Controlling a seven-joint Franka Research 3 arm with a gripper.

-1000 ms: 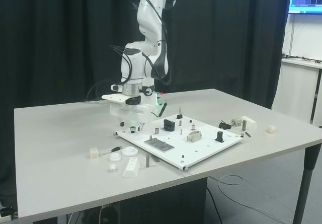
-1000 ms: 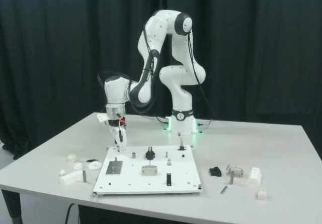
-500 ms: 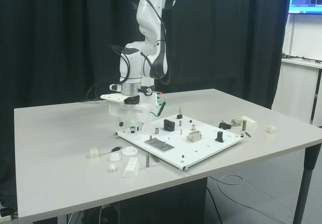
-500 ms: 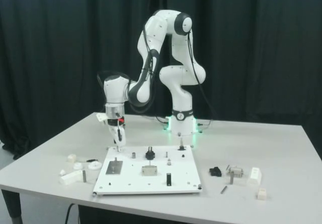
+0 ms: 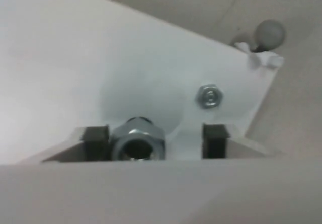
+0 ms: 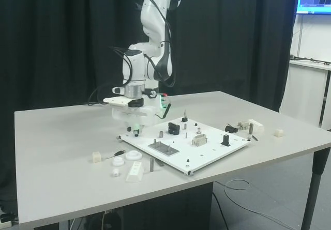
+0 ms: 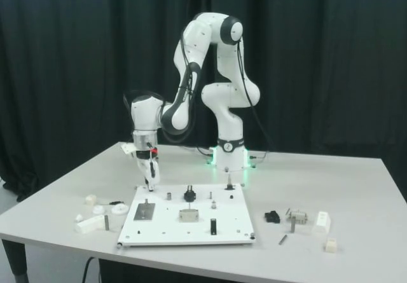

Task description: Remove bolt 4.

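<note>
My gripper (image 5: 155, 142) hangs just above the far left corner of the white board (image 5: 151, 58). A grey hex-headed bolt (image 5: 136, 142) stands between the two black fingertips. It sits close against one fingertip (image 5: 95, 142), with a gap to the other (image 5: 214, 141), so the gripper is open. A small nut (image 5: 208, 96) lies flat on the board beside it. In the first room view the gripper (image 6: 135, 128) hovers over the board (image 6: 207, 150), with the dark bolt (image 6: 135, 132) right under it. The second room view shows the gripper (image 7: 151, 182) at the board's (image 7: 165, 229) back left corner.
Loose white parts (image 6: 118, 162), a white block (image 6: 135, 172) and a cube (image 6: 96, 156) lie left of the board. On it stand black fixtures (image 6: 174, 128) and a grey plate (image 6: 163, 148). More parts (image 6: 243, 125) sit to its right. A round board foot (image 5: 270, 31) shows at the corner.
The hand has risen a little and shifted slightly away from the board's middle. Everything else on the table has stayed where it was.
</note>
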